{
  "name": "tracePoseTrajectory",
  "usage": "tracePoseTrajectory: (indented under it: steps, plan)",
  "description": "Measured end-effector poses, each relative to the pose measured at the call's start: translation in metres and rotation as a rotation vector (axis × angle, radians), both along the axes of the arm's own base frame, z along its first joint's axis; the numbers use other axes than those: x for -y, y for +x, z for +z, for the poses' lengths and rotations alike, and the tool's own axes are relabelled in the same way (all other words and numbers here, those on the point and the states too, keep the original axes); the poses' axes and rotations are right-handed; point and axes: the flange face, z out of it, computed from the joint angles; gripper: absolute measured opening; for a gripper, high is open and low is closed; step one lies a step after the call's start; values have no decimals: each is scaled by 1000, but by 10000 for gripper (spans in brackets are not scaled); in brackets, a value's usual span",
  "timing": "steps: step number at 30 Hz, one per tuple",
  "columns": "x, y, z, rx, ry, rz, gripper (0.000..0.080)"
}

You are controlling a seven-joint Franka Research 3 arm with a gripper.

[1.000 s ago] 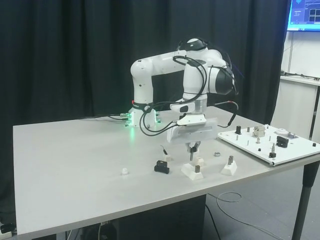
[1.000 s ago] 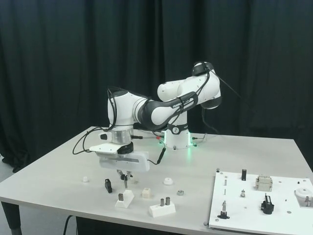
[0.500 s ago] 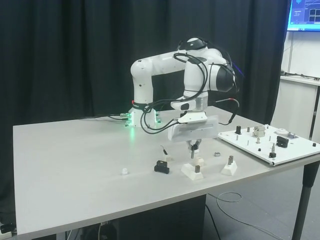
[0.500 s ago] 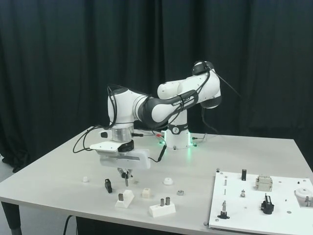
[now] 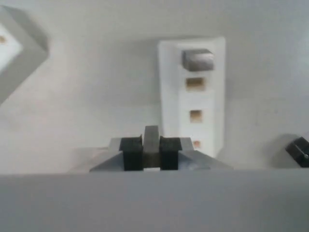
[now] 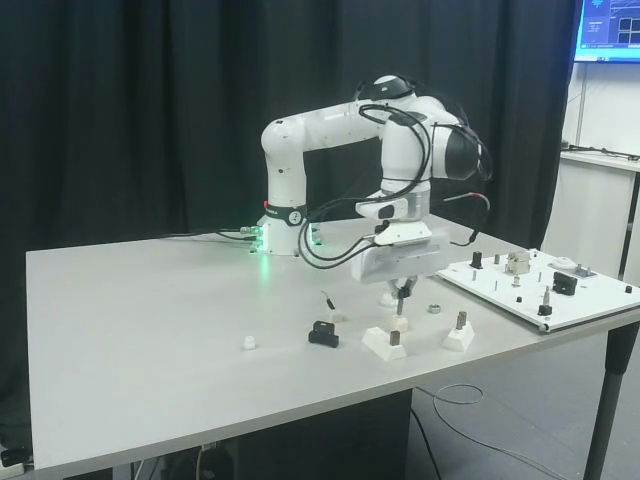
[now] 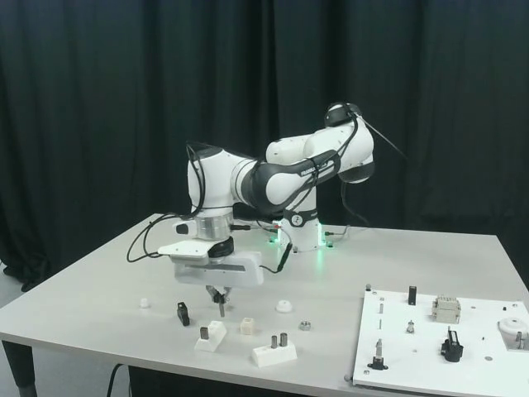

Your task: Insert square peg 2.

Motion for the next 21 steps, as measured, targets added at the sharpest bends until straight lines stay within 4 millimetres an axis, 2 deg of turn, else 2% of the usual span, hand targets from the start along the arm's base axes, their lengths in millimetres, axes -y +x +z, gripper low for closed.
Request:
tracePoseTrajectory:
  steps: [10,21]
  plan:
    - [-30,11,5,-15,23,63,70]
    - [-74,10,3,-61,48,152,70]
